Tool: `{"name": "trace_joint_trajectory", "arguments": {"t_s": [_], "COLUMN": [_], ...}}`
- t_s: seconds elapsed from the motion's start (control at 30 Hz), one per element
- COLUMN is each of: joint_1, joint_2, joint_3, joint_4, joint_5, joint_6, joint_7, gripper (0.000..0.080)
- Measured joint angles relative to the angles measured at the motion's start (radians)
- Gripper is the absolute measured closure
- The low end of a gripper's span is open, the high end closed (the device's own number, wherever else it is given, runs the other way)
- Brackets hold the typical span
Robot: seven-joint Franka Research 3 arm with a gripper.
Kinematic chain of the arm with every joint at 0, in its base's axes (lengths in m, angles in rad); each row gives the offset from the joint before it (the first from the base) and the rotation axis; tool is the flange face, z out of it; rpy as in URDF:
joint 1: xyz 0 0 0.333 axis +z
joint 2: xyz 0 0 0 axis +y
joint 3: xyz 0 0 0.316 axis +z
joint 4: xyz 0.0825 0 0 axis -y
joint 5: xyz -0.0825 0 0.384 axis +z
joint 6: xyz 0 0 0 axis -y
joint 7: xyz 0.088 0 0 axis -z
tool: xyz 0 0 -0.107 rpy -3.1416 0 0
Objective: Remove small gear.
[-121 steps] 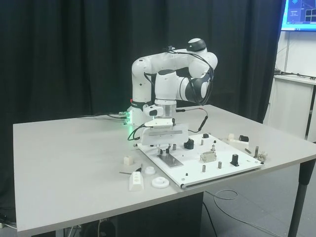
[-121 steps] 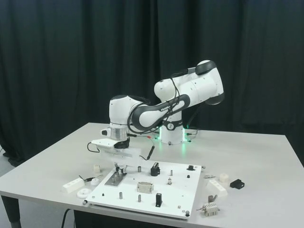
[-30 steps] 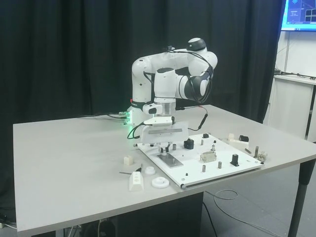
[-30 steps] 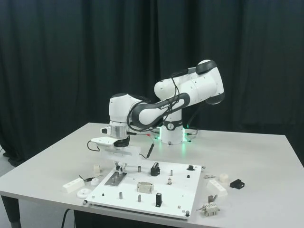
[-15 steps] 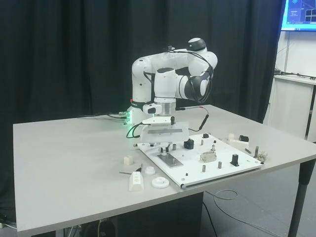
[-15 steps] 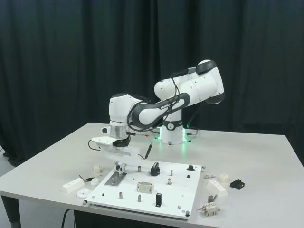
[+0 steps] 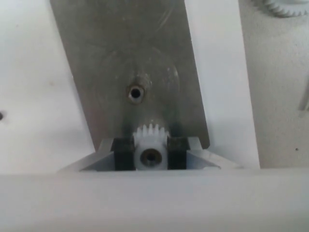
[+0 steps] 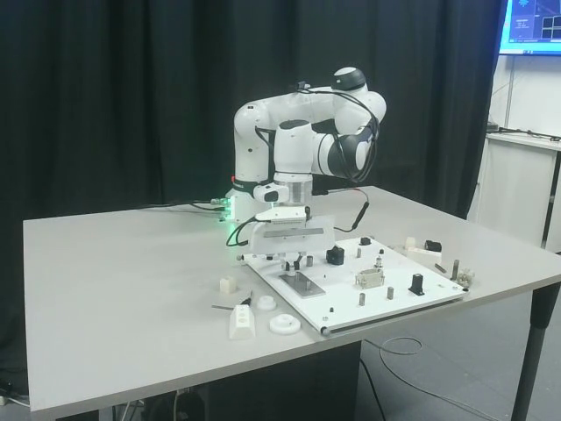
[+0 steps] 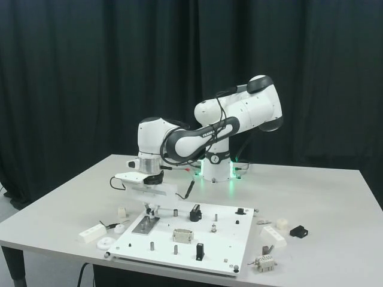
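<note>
above the grey plate (image 7: 120,58) on the white board (image 8: 386,298), tool (image 7: 151,153) clamped on the small gear (image 7: 151,145), black pads (image 7: 123,151) pressing its flanks so the bore stays level. gear lifted clear of its hole (image 7: 135,92), probably to free it straight upward without jamming. compared with four seconds ago: wrist higher, tool raised off the plate, gear now off its seat. spare gears (image 8: 284,324) and blocks lying on the tabletop (image 8: 123,289) beside the board, a likely drop spot.
</note>
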Motion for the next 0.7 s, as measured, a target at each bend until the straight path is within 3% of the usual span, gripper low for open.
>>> {"name": "trace_joint_trajectory", "arguments": {"t_s": [0.7], "joint_1": [0.000], "joint_2": [0.000], "joint_3": [-0.001], "joint_4": [-0.001], "joint_5": [0.001], "joint_6": [0.000], "joint_7": [0.015], "gripper": [0.0666]}}
